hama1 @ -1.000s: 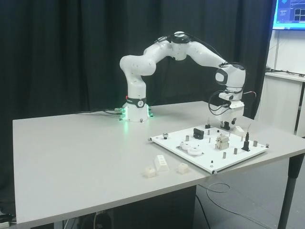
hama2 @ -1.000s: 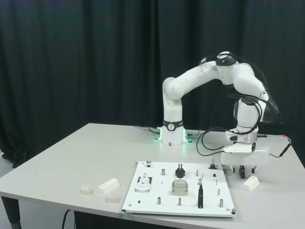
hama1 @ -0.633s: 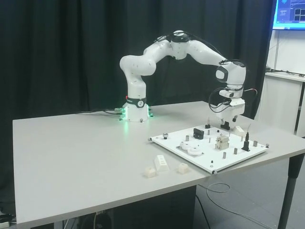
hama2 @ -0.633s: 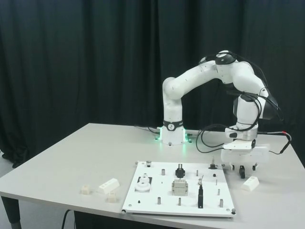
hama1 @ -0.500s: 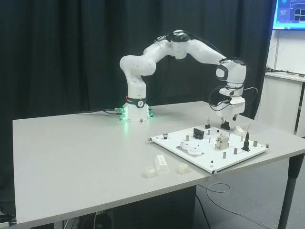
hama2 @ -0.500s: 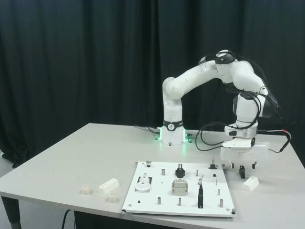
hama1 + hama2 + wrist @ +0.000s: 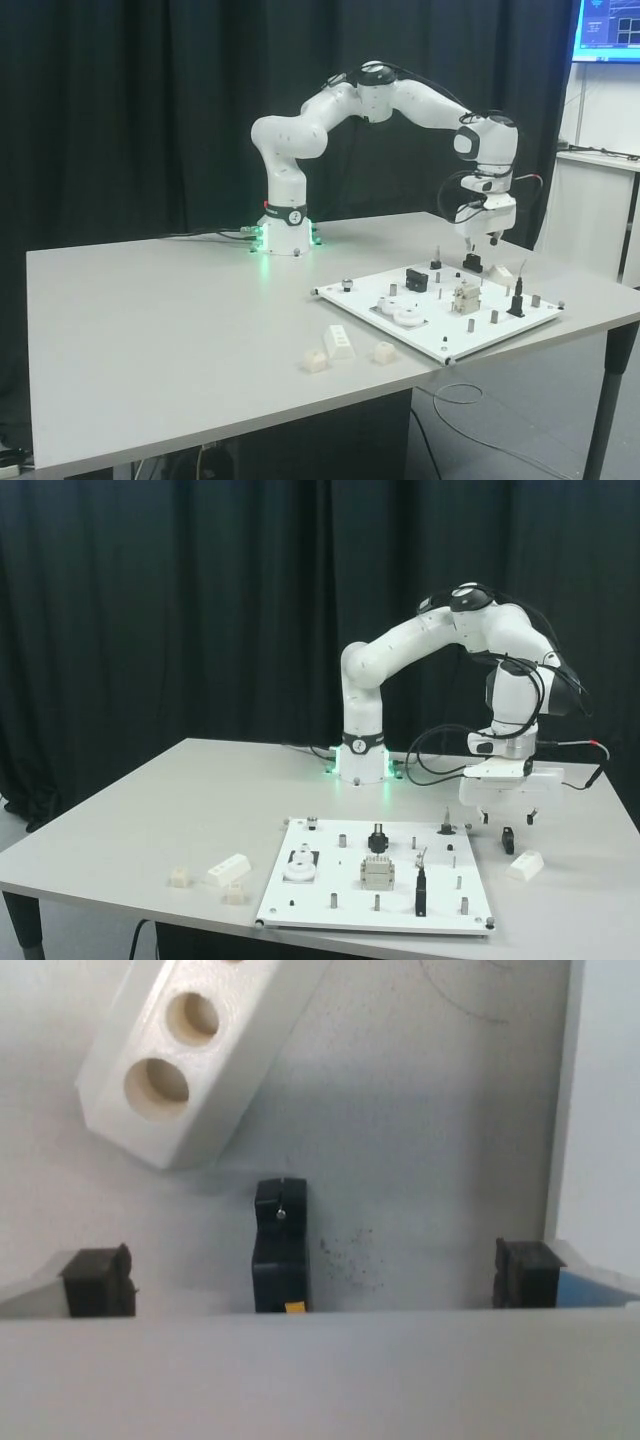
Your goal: Remove round peg 1.
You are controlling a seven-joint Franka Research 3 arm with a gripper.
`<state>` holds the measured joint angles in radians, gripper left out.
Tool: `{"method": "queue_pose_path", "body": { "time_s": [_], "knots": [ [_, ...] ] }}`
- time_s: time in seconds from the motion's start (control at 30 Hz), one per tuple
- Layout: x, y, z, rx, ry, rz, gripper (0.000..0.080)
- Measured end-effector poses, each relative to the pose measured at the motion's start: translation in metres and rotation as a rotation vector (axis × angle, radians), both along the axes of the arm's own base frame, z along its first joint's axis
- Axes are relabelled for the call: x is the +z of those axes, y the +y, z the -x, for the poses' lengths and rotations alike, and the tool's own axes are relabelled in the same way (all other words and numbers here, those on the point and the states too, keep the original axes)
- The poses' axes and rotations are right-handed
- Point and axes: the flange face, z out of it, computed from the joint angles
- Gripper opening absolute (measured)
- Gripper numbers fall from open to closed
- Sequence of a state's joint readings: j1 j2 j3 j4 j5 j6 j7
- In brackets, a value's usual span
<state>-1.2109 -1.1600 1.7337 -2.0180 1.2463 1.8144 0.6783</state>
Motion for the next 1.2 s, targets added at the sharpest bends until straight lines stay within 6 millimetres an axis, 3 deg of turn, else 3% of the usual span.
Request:
{"method": "queue_pose_path", "body": {
  "time_s": [0.53,1.2],
  "knots": [
    [0.010,-0.011,-0.013,0.065,-0.044,0.014,0.0800],
    [0.010,-0.072,-0.065,0.103,-0.084,0.033,0.0800]
  ]
}}
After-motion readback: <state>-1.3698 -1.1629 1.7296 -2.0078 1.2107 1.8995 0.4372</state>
